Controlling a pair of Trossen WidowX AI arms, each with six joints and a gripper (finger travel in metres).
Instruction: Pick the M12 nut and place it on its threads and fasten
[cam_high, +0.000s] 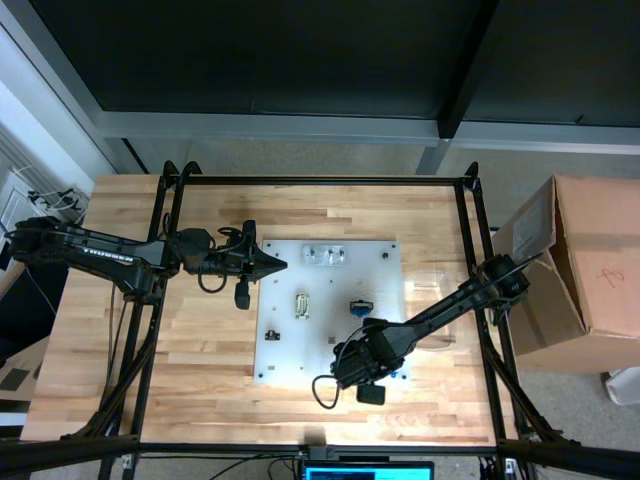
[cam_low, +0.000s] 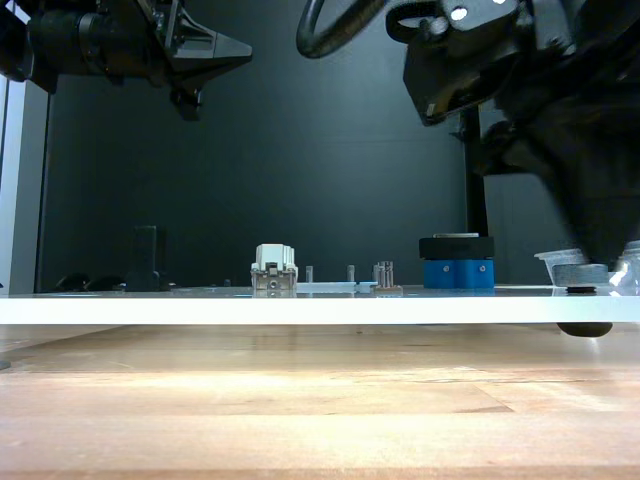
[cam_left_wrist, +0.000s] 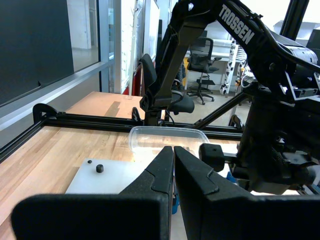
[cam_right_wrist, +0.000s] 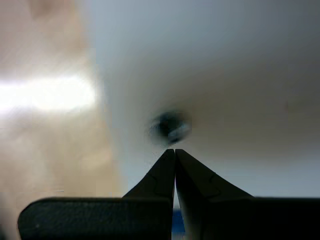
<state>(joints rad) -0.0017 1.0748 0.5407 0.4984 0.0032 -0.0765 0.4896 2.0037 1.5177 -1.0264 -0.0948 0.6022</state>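
Right gripper (cam_right_wrist: 175, 150), fingers pressed together and holding nothing, points down at the white board (cam_right_wrist: 240, 60). Just beyond its tips sits the silver nut (cam_right_wrist: 170, 126), blurred. The low view shows the nut on its stud (cam_low: 579, 290). Left gripper (cam_high: 278, 264), also closed and empty, hangs high over the board's far left edge.

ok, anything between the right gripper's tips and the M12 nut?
No: right wrist view shows only bare white board between the shut right gripper and the nut, apparently on its stud. Left gripper hangs shut, high over the board's left.
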